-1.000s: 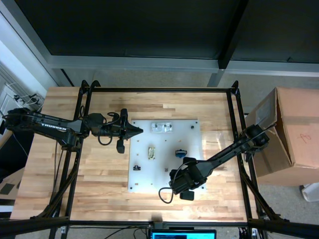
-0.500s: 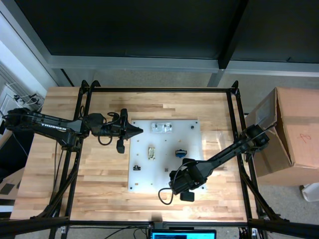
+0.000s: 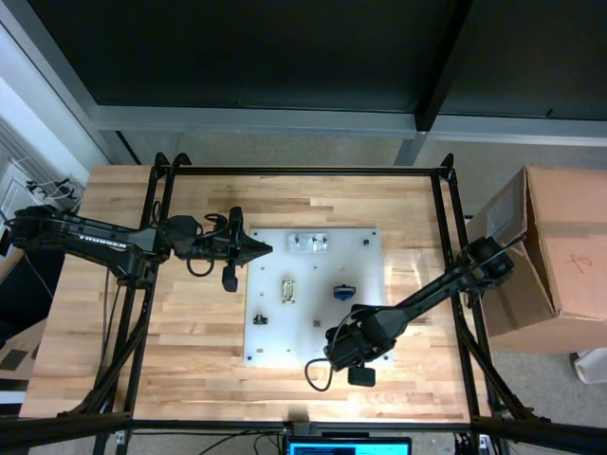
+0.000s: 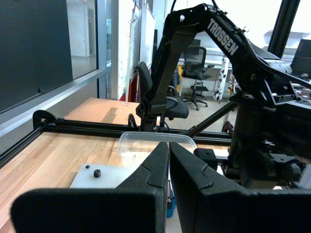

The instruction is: Pick the M12 nut and place it on its threads and fasten

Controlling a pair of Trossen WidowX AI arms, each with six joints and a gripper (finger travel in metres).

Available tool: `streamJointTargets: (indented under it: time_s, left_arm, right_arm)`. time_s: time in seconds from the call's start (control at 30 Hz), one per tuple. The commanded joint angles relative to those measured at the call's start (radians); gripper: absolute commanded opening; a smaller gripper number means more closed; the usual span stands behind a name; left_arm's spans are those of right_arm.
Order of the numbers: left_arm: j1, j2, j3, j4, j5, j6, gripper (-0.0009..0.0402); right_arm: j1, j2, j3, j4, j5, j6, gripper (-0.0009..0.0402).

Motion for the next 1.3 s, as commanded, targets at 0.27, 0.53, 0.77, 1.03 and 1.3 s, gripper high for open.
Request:
streamJointTargets:
  time_s: [0.27, 0.53, 0.77, 1.03, 1.3]
  left_arm:
    - [0.000, 0.000, 0.000, 0.000, 0.000, 0.000, 0.0000]
    - [0.000, 0.000, 0.000, 0.001, 0.000, 0.000, 0.0000]
    - [0.000, 0.000, 0.000, 0.001, 0.000, 0.000, 0.0000]
    - [0.000, 0.000, 0.000, 0.001, 0.000, 0.000, 0.0000]
    - [0.000, 0.000, 0.000, 0.001, 0.000, 0.000, 0.0000]
  right_arm:
    - [0.000, -0.005, 0.001, 0.029, 0.132, 0.010, 0.0000]
    - [0.003, 0.000, -0.002, 0.039, 0.109, 0.010, 0.0000]
    - [0.004, 0.000, -0.002, 0.023, -0.182, -0.043, 0.0000]
    - [0.005, -0.008, -0.002, -0.003, 0.036, -0.003, 0.0000]
    - [0.005, -0.002, -0.003, 0.034, 0.135, 0.018, 0.0000]
